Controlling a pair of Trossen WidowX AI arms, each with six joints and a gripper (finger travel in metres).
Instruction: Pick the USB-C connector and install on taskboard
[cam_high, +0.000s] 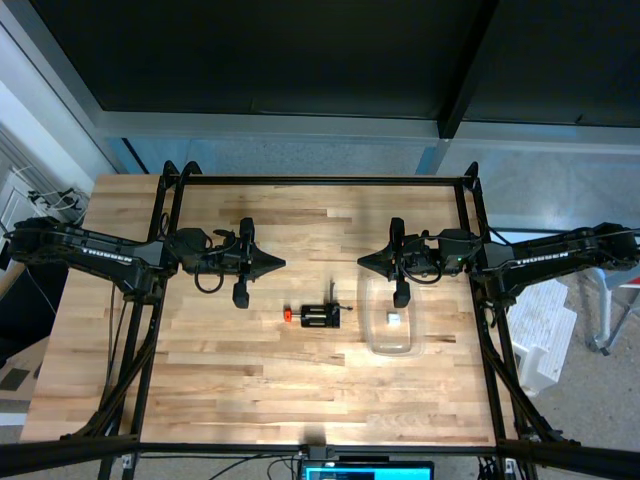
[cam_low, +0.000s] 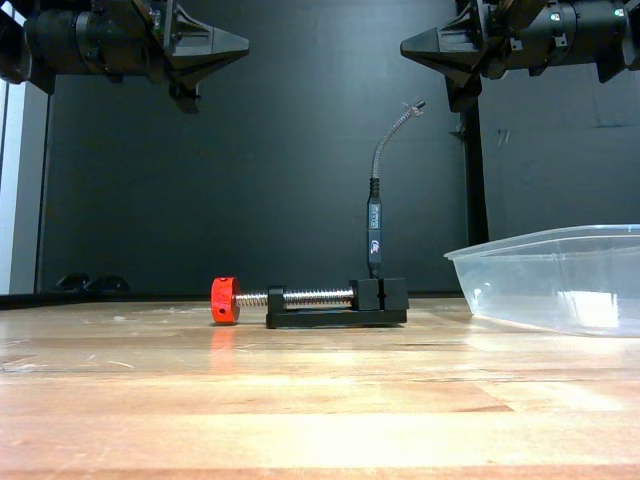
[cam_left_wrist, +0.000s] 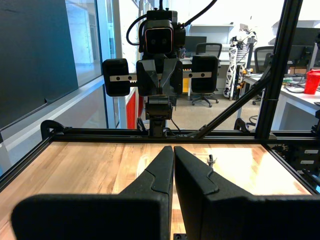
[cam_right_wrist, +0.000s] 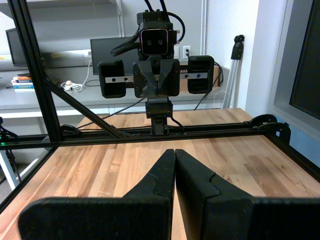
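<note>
The left gripper (cam_high: 278, 264) is shut tight and holds nothing. It hangs high up, left of the taskboard (cam_high: 320, 316) and a bit behind it. The right gripper (cam_high: 363, 263) is shut and empty too, high up behind the taskboard's right end. The USB-C connector (cam_low: 374, 232) stands up on that end, far below both grippers. A clear tray (cam_high: 372, 340) sits just right of the taskboard.
</note>
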